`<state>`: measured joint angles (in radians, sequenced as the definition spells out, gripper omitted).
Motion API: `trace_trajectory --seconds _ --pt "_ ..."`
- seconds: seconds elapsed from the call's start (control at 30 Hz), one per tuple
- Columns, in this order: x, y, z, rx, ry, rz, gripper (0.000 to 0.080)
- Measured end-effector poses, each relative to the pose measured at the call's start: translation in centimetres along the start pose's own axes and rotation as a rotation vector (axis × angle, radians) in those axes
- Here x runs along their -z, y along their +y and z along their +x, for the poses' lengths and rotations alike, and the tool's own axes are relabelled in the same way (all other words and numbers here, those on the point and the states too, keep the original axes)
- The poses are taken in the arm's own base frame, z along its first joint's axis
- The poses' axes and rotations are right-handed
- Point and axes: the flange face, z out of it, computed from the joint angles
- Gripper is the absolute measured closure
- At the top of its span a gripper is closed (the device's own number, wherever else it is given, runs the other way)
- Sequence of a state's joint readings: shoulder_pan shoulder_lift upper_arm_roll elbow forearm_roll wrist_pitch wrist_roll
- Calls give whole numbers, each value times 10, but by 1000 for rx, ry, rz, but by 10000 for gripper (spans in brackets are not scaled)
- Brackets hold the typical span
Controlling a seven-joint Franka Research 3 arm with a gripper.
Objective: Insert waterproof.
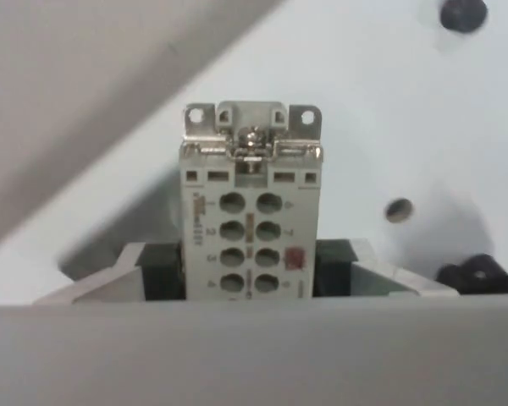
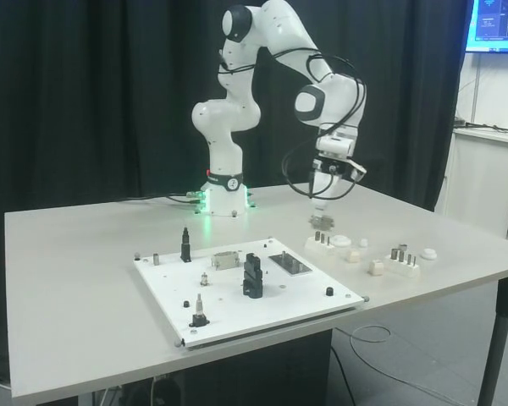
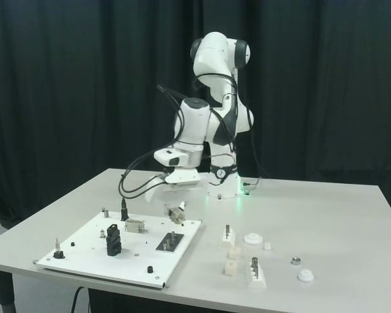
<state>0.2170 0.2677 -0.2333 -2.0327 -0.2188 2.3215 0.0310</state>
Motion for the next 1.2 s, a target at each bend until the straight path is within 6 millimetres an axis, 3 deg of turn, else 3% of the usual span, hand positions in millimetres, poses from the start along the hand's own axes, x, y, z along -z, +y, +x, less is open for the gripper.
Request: trace_trajectory --seconds 0.6,0.97,1.2 --pt "-15 71 -15 234 -24 3 479" --pt "-32 103 -33 365 -65 24 479" --pt "-40 118 -42 351 -65 38 479"
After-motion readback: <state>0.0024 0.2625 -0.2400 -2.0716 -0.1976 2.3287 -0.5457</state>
